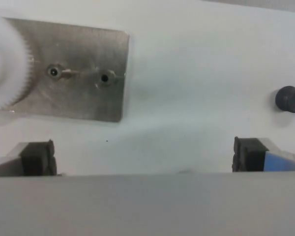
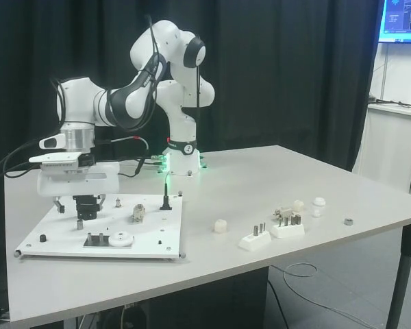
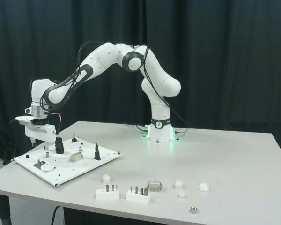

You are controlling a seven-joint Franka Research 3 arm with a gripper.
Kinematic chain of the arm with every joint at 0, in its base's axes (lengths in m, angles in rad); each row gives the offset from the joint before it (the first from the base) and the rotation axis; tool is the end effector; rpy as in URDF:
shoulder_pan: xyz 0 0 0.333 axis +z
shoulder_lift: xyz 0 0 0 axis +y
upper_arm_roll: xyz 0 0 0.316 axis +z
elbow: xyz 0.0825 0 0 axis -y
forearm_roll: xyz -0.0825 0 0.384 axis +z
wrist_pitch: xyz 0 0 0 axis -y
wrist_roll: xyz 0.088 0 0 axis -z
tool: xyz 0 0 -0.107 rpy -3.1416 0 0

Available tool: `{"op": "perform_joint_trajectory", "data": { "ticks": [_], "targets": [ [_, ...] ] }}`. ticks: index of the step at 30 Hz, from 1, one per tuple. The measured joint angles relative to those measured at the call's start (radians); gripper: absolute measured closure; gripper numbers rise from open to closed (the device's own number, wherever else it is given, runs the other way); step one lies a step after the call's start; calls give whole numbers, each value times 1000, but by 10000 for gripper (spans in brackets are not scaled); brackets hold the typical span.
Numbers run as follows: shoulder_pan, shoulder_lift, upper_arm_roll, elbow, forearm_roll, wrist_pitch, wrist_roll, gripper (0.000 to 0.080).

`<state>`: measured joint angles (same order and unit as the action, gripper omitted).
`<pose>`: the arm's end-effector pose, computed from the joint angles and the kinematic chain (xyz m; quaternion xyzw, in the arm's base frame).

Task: Pick square peg 1.

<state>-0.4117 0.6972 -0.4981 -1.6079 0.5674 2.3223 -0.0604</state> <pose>0.4790 -0.5157 0.2671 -0.8494 0.5200 -0.0856 0.0270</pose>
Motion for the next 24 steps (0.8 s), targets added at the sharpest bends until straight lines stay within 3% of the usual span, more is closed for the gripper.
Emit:
{"op": "perform_joint_trajectory", "data": {
  "ticks": [24],
  "targets": [
    [7, -2, -7, 44, 0, -37, 38, 3]
  ]
}}
